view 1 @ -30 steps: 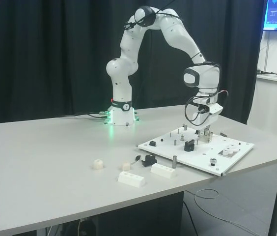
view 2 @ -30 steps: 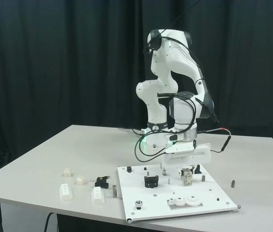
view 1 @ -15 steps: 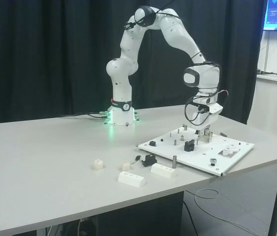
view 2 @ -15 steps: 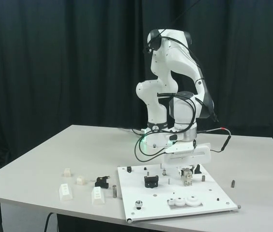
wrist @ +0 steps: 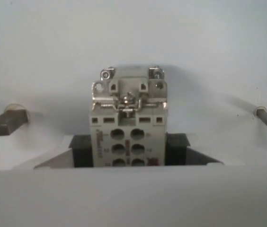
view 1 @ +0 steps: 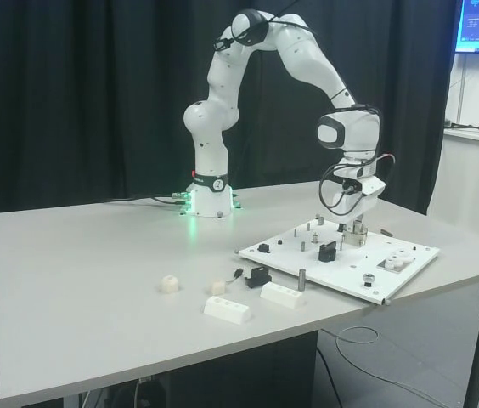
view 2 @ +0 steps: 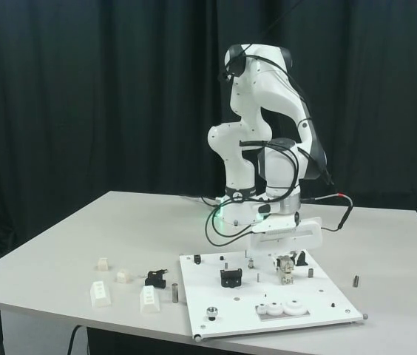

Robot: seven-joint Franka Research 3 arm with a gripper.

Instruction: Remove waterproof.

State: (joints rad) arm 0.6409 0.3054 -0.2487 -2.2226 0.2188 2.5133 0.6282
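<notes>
- The gripper (view 2: pixel 287 271) points straight down with its two black fingers (wrist: pixel 176 149) clenched on either side of a grey connector block (wrist: pixel 128 124), gripping it.
- The connector block, with metal clips and round holes, sits directly under the wrist on the white board (view 2: pixel 319 303).
- Just beside the gripper stand small grey pegs (wrist: pixel 8 122) and a black clamp (view 2: pixel 231 278).
- Farther along the board lie two white gears (view 2: pixel 282 309).
- Well apart, off the board on the grey table (view 1: pixel 78 255), rest white blocks (view 1: pixel 227 309).
</notes>
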